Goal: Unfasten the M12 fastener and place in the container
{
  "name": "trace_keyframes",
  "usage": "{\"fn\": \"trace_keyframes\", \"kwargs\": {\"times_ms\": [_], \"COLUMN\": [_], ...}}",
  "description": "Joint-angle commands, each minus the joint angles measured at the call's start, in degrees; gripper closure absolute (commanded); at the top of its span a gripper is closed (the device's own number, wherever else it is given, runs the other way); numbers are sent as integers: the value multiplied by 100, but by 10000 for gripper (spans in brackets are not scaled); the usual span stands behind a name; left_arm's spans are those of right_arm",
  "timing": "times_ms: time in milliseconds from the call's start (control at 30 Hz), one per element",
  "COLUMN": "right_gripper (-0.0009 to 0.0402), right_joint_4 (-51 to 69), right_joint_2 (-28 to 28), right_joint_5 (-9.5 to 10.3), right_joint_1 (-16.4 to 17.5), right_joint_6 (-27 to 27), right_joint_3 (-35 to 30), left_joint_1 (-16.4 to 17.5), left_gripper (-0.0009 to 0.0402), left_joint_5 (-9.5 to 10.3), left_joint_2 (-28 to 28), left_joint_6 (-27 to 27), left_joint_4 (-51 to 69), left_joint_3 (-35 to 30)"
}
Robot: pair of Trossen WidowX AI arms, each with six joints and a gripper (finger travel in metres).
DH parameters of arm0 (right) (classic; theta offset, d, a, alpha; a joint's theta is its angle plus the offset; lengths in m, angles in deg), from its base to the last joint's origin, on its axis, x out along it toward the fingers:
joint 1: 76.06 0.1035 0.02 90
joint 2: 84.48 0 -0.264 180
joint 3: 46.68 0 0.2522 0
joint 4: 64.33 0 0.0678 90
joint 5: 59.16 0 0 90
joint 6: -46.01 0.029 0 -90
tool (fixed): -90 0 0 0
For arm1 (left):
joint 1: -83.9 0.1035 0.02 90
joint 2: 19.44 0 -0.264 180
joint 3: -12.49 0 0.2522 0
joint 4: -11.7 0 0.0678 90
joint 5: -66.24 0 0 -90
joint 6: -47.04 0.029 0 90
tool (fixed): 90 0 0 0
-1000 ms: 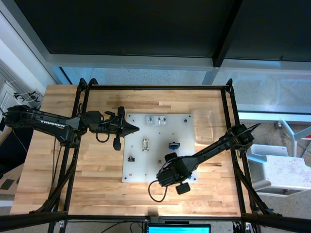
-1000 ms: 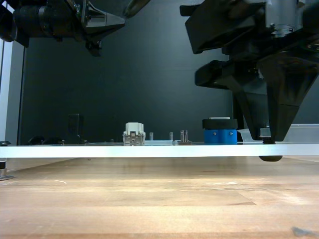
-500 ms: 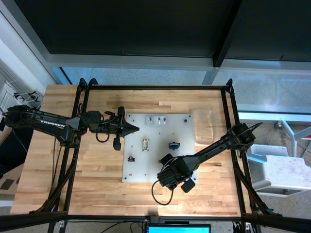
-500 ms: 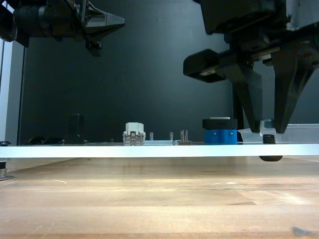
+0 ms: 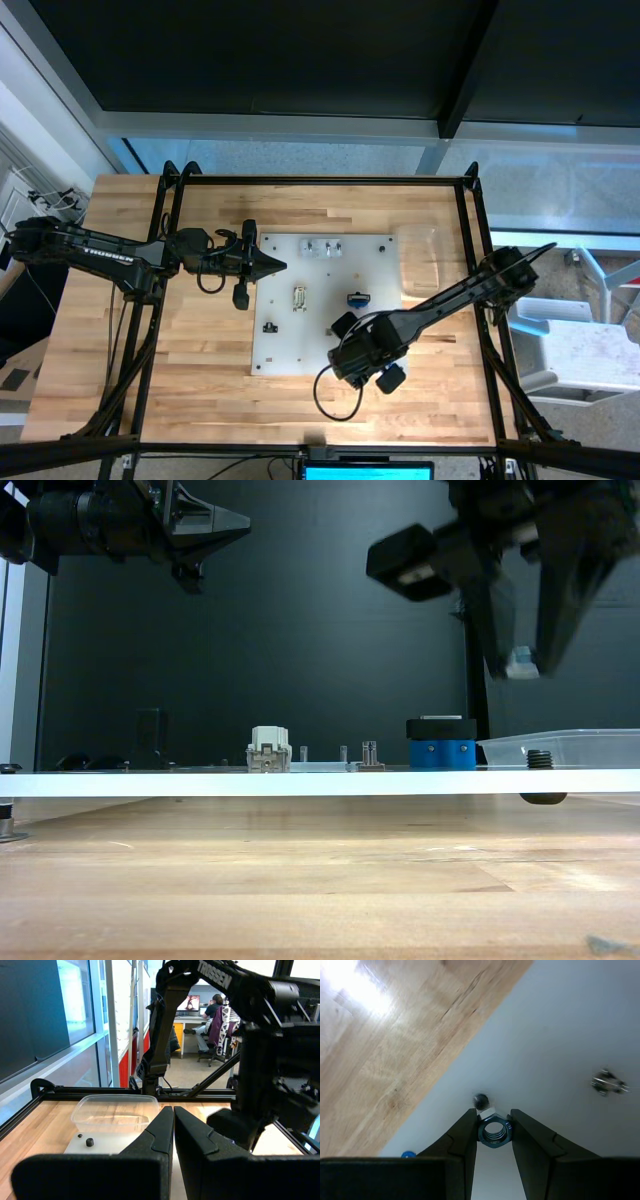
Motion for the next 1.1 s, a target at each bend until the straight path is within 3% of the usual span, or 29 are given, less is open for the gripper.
{"fn": "trace_keyframes", "kwargs": {"times_ms": [33, 533, 900, 1100], "right_gripper": [393, 393, 393, 393], "right_joint_4": [151, 813, 809, 758], "right_joint_2": [186, 885, 1394, 1757], "right_joint_5": [-2, -57, -57, -57], "right_joint_1": [-107, -940, -1513, -2004], "right_joint_6": [192, 470, 728, 719], "right_joint_3": [-2, 55, 640, 1095], "left_joint_1": [0, 0, 0, 0], "left_gripper": [393, 393, 393, 393], "left_joint_5": [-2, -2, -2, -2], "left_joint_2": [0, 0, 0, 0], "left_joint_6": [2, 2, 2, 2], "left_joint_4": [0, 0, 0, 0], "left_joint_3": [0, 0, 0, 0]}}
